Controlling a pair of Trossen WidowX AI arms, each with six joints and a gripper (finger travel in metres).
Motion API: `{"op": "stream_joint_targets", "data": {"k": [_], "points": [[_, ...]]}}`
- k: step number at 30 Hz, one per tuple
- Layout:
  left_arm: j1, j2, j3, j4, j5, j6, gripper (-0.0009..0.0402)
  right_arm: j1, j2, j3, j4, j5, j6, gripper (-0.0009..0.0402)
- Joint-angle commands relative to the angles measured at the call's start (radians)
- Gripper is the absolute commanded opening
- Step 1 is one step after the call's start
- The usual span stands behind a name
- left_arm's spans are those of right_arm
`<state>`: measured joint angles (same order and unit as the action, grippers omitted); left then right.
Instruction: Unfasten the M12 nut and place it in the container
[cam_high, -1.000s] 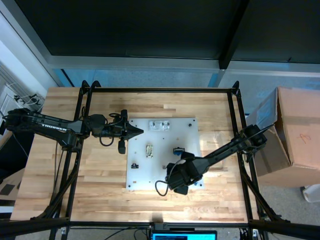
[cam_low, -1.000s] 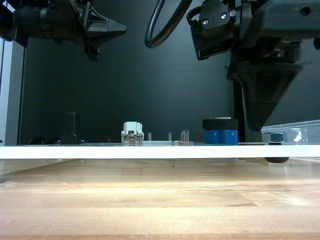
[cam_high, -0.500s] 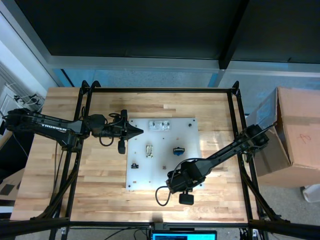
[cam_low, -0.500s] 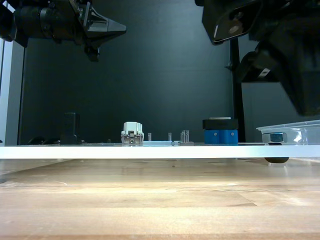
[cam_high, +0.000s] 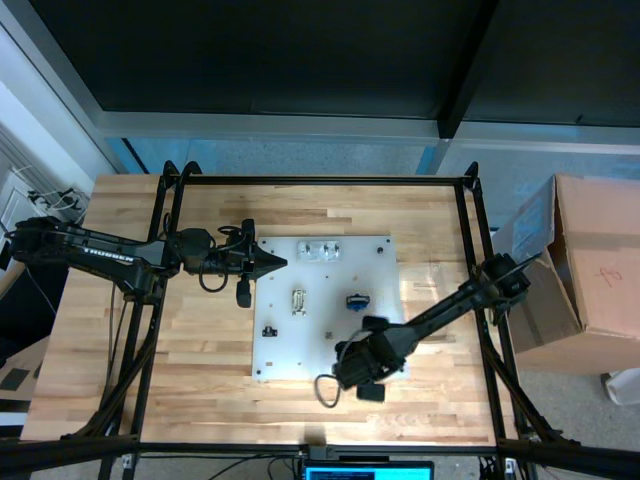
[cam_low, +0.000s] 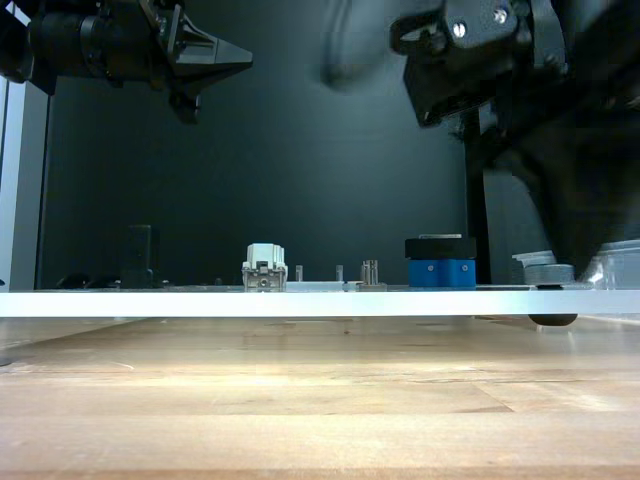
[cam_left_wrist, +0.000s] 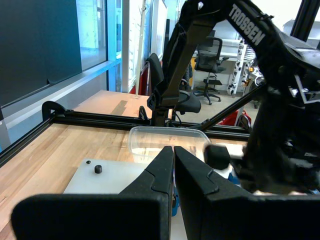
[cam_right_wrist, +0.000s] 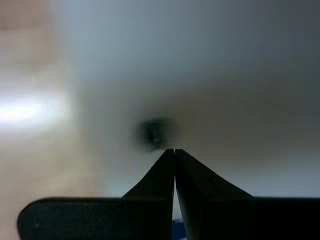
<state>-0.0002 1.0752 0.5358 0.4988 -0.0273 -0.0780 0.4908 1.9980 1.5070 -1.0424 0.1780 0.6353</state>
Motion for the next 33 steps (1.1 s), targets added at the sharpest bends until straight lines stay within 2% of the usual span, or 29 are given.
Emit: {"op": "stream_joint_targets", "data": {"k": [1, 4, 6, 9, 12, 13, 26, 30, 33], "points": [[0.000, 0.000, 0.000, 0.001, 0.000, 0.000, 0.0000, -0.006, -0.013, 0.024, -0.040, 0.007, -0.002, 0.0000], [0.000, 0.000, 0.000, 0.000, 0.000, 0.000, 0.0000, -0.006, -0.018, 0.029, -0.049, 0.001, 0.000, 0.0000], [0.000, 0.000, 0.000, 0.000, 0.000, 0.000, 0.0000, -0.005, -0.021, 0.029, -0.047, -0.030, 0.001, 0.0000], [0.000, 0.000, 0.000, 0.000, 0.000, 0.000, 0.0000, -0.005, -0.026, 0.032, -0.022, -0.125, -0.008, 0.0000], [0.000, 0.000, 0.000, 0.000, 0.000, 0.000, 0.0000, -0.002, -0.027, 0.035, 0.034, -0.249, -0.025, 0.0000], [0.000, 0.000, 0.000, 0.000, 0.000, 0.000, 0.0000, -0.001, -0.027, 0.035, 0.047, -0.269, -0.028, 0.0000], [0.000, 0.000, 0.000, 0.000, 0.000, 0.000, 0.0000, 0.000, 0.008, -0.001, 0.090, -0.245, -0.040, 0.0000], [0.000, 0.000, 0.000, 0.000, 0.000, 0.000, 0.0000, 0.000, 0.006, -0.002, 0.078, -0.195, -0.040, 0.0000], [0.000, 0.000, 0.000, 0.000, 0.000, 0.000, 0.0000, 0.000, 0.006, -0.002, 0.077, -0.196, -0.041, 0.0000]]}}
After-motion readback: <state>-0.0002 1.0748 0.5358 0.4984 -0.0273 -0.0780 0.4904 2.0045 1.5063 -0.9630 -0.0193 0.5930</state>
